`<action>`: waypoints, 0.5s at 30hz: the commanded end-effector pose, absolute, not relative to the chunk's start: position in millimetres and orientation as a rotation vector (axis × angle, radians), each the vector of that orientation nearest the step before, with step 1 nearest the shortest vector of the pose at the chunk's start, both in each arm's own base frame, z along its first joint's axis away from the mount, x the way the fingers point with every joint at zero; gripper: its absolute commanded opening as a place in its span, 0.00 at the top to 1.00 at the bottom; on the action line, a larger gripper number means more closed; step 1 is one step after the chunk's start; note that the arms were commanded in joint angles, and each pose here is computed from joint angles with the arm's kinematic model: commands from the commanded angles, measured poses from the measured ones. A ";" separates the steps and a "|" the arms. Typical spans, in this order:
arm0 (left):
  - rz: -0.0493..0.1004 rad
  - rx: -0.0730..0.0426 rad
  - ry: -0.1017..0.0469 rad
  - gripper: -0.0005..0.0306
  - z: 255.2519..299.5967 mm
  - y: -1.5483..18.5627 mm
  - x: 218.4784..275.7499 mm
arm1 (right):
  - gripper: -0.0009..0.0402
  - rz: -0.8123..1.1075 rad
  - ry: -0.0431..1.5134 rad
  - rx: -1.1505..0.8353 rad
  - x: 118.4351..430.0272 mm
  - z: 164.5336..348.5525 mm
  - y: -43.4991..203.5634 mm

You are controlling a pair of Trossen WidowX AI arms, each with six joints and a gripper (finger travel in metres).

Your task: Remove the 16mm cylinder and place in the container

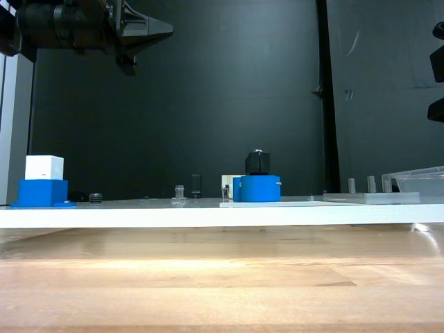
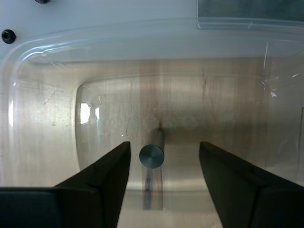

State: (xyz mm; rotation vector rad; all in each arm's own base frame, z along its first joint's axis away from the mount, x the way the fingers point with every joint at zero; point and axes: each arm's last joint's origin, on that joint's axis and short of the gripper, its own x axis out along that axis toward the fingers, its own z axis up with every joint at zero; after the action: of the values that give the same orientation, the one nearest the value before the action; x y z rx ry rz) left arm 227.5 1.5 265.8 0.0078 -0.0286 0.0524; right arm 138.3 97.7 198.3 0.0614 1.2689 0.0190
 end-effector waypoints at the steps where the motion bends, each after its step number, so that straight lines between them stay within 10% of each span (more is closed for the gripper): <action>1: 0.052 0.008 -0.029 0.98 265.8 1.5 227.5 | 0.41 0.018 1.269 0.061 136.6 204.6 96.1; 15: 0.053 0.008 -0.029 0.98 265.8 1.6 227.5 | 0.40 -0.038 1.228 0.054 135.3 235.9 86.7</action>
State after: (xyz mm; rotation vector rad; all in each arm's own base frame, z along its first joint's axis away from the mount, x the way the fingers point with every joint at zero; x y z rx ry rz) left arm 227.5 1.5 265.8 0.0078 -0.0286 0.0524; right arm 135.9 87.0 235.5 0.0510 1.2252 -0.0361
